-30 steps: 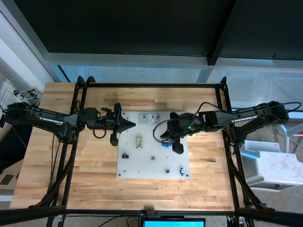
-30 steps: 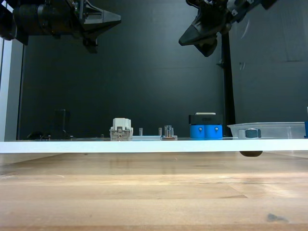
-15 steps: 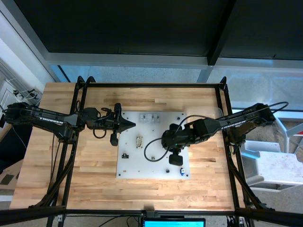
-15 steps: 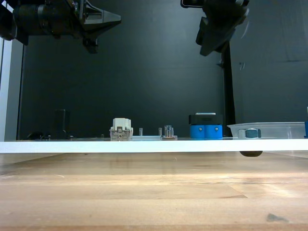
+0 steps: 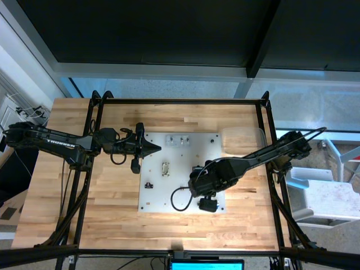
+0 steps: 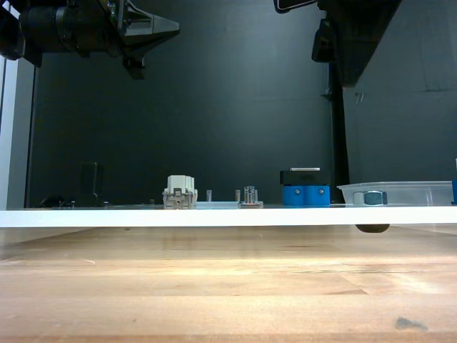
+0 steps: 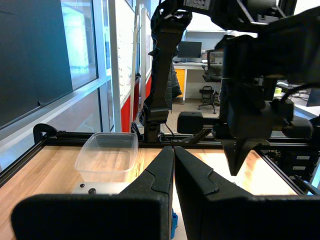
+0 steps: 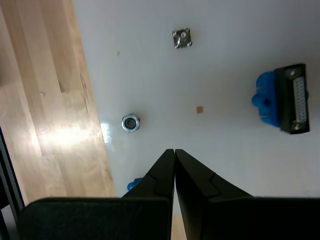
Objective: Unfasten the M12 fastener and place in the container
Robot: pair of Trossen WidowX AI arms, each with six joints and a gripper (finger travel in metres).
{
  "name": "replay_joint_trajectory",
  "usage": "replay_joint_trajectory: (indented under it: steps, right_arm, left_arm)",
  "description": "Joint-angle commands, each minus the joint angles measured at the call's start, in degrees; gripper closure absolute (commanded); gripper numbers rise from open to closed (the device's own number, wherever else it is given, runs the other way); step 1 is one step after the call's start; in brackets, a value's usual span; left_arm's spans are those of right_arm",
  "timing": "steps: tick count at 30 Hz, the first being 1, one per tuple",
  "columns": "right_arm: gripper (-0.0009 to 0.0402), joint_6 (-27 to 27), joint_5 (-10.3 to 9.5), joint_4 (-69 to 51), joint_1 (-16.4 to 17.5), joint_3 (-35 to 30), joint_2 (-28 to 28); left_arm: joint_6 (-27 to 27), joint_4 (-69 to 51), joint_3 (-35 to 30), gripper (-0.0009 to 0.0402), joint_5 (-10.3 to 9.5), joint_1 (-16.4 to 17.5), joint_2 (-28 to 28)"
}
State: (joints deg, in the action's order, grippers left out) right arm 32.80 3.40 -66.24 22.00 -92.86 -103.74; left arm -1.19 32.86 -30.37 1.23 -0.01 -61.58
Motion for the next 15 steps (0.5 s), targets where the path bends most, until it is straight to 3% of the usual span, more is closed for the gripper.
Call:
replay_joint_trajectory:
  steps: [1,9,15]
  right_arm:
    - [0.0393,3.0,-0.22,-2.1,0.9,-2.9,-2.4]
    - [0.0386,7.3,-0.46,-2.3,2.2,-6.1,-6.8]
    - [0.0343,10.1,-0.50,-1.7,2.9,-6.3,-9.4]
  left_arm:
    - [0.0,0.0,0.0,0.0393,0.02,0.0,0.0]
    - [0.0,0.0,0.0,0.0393,0.02,0.0,0.0]
    - [0.0,0.0,0.0,0.0393,0.02,0.0,0.0]
